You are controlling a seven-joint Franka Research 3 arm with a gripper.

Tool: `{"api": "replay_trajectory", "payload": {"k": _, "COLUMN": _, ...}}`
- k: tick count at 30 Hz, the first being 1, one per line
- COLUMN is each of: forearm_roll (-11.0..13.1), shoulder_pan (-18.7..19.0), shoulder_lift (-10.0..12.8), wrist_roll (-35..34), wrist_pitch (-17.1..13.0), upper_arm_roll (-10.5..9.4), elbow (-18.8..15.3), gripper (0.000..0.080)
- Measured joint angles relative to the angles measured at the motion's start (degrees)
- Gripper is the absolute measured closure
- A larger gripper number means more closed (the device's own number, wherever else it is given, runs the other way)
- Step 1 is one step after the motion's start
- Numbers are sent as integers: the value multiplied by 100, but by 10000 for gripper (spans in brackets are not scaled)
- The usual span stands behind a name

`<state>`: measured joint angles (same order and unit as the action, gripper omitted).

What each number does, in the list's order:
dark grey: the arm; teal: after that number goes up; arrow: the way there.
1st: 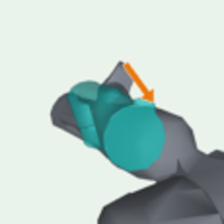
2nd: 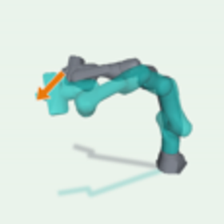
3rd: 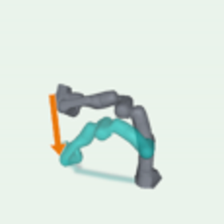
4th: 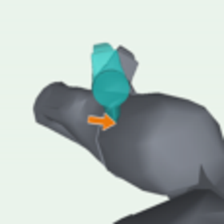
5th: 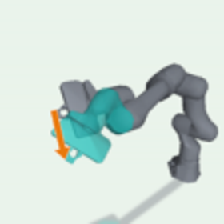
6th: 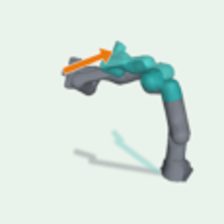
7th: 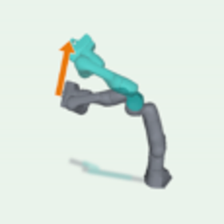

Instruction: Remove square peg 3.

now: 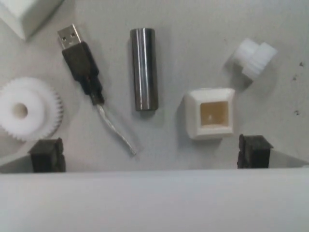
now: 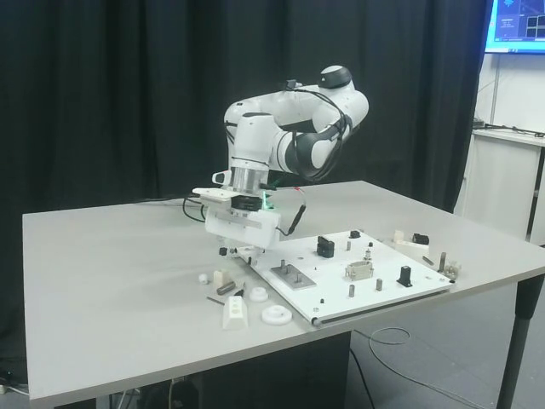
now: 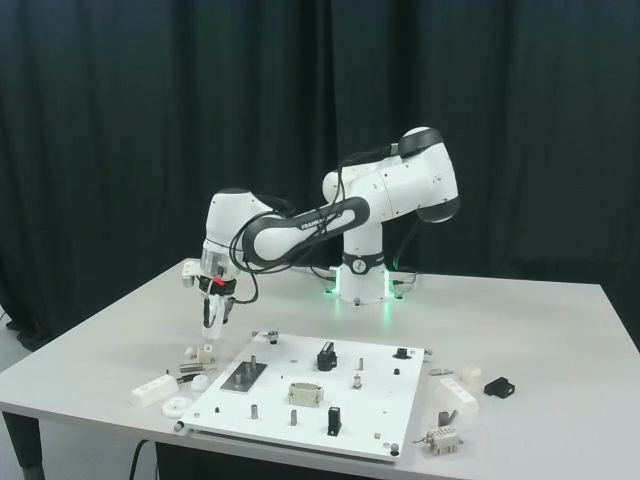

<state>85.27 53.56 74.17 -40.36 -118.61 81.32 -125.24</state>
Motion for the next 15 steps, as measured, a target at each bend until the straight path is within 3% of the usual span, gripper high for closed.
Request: {"api": "replay_trajectory", "payload": {"k": 15, "forearm_roll": -40, "shoulder_pan": -86, "shoulder_lift": 0, "wrist_roll": 0, "wrist_pitch": 115, "upper_arm_roll": 139, "elbow": 10, "gripper": 3}}
